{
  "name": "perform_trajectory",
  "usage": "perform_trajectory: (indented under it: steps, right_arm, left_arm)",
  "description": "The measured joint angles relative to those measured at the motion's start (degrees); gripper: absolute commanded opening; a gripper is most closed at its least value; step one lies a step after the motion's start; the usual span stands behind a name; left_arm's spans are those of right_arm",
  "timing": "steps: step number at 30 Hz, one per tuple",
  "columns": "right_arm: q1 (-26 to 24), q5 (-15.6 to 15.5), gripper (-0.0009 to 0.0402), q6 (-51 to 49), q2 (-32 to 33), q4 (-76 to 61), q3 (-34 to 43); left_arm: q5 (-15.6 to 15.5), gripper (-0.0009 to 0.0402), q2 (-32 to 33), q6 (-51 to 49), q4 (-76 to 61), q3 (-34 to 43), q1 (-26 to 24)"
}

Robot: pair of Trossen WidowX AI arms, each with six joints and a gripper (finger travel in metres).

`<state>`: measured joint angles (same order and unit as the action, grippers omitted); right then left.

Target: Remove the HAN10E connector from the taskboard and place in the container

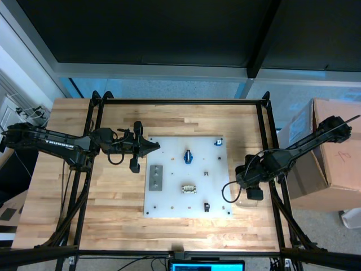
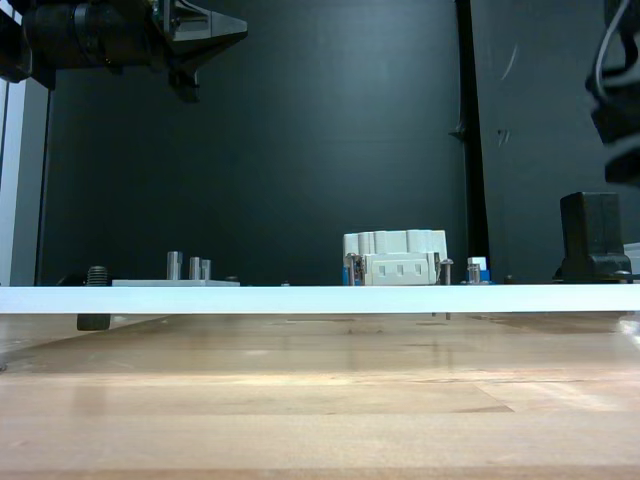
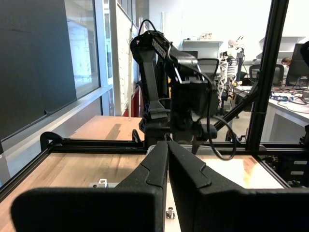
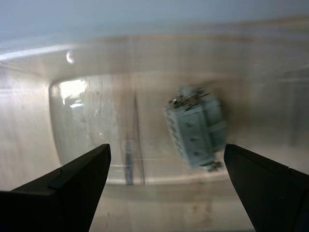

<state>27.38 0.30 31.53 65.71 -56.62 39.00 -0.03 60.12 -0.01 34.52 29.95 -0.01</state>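
- Off the taskboard's (image 1: 169, 197) four o'clock corner, on the wooden table (image 1: 113, 203), we find the right gripper (image 1: 253, 193) pointing down over the clear container (image 4: 87, 125).
- Its fingers (image 4: 77, 183) stand wide apart and grip nothing. We read that as the pose of a release, with the arm held above so the part can settle.
- We see the HAN10E connector (image 4: 195, 126) lying free on its side on the container floor. It sits between the open fingers but touches neither, and it is clear of the board.
- At the board's ten o'clock edge, the left gripper (image 1: 153, 147) hangs high above the surface and points toward three o'clock. Its fingers (image 3: 154, 169) are pressed together on nothing, which looks to us like a parked pose that leaves the board free for the other arm.
- On the board we note a beige housing (image 1: 189, 189) seated upright near six o'clock of centre, a blue fitting (image 1: 188, 156) toward twelve, and a grey block (image 1: 155, 176) toward nine.
- By our judgement the task's placing step is done, and only the right arm's retreat is left.
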Motion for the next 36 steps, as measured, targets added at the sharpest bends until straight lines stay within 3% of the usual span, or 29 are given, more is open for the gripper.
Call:
perform_trajectory:
  steps: [21,27,33,36]
  right_arm:
    - [0.0,-0.3,0.0329,-0.4,0.4,0.7,-1.4]
    - [0.0,-0.9,0.0325,0.5,0.4,-4.6,3.4]
    - [-0.2,2.2,0.0259,1.2,0.4,-7.0,10.2]
    - [-0.2,6.1,0.0205,1.1,0.4,-6.5,13.3]
  left_arm:
    - [0.0,0.0,0.0,0.0,0.0,0.0,0.0]
    - [0.0,0.0,0.0,0.0,0.0,0.0,0.0]
    - [0.0,0.0,0.0,0.0,0.0,0.0,0.0]
    - [0.0,0.0,0.0,0.0,0.0,0.0,0.0]
